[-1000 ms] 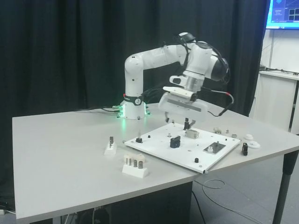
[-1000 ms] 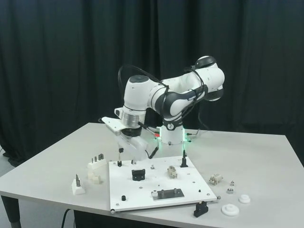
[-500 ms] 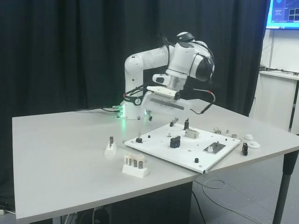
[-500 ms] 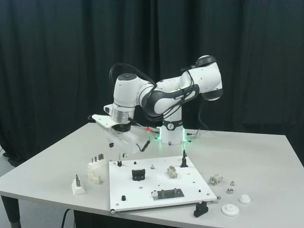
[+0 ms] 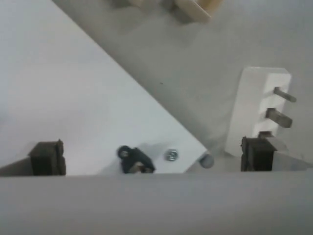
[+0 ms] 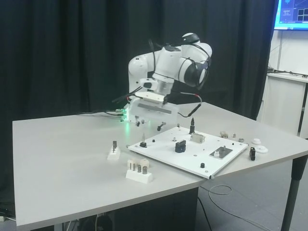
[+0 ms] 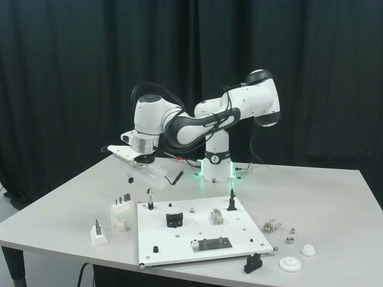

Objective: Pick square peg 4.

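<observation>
The tool (image 7: 140,184) hangs above the worktop (image 7: 335,203) near the back left corner of the white board (image 7: 197,236), well above everything and holding nothing. Its fingers (image 5: 255,154) stand wide apart in the wrist view, so it is open and empty.

The pegs sit in white holders just off the board's left edge. The rear holder (image 7: 121,207) carries two upright grey pegs (image 5: 279,118); a front holder (image 7: 99,234) carries one more peg. Which of these is square peg 4 I cannot tell, as no labels show. In the wrist view the rear holder (image 5: 257,110) lies close by one fingertip, so I judge it to be the target; that is only a guess.

The step in hand is the approach. To do it well:
- Bring the tool straight over the chosen peg before descending, so that one finger comes down on each side of it.
- Turn the wrist so the finger pads meet two flat faces of the square peg, not its corners.
- The two pegs in the rear holder stand near each other, so keep the fingers clear of the neighbour on the way down.
- Close on the upper part of the peg, above the holder, then lift straight up so the holder is not dragged along.
</observation>
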Controlling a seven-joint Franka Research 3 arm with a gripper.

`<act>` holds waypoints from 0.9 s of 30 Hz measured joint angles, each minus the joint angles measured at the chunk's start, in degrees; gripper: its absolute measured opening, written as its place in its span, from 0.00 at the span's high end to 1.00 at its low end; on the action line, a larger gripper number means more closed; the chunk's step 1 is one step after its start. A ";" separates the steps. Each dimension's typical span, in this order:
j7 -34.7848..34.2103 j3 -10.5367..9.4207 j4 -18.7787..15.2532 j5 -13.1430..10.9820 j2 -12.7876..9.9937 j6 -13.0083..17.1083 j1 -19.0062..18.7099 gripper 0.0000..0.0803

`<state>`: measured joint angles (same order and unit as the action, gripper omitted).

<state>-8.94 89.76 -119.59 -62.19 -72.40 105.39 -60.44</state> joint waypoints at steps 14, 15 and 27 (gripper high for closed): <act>9.22 0.03 -9.03 -6.42 -0.21 4.44 0.03 0.00; 9.80 0.03 -9.65 -7.03 -0.24 4.69 0.03 0.00; 16.62 -0.07 -15.98 -14.47 -0.59 6.72 0.65 0.00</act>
<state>7.68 89.68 -135.57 -76.66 -72.99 112.11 -59.80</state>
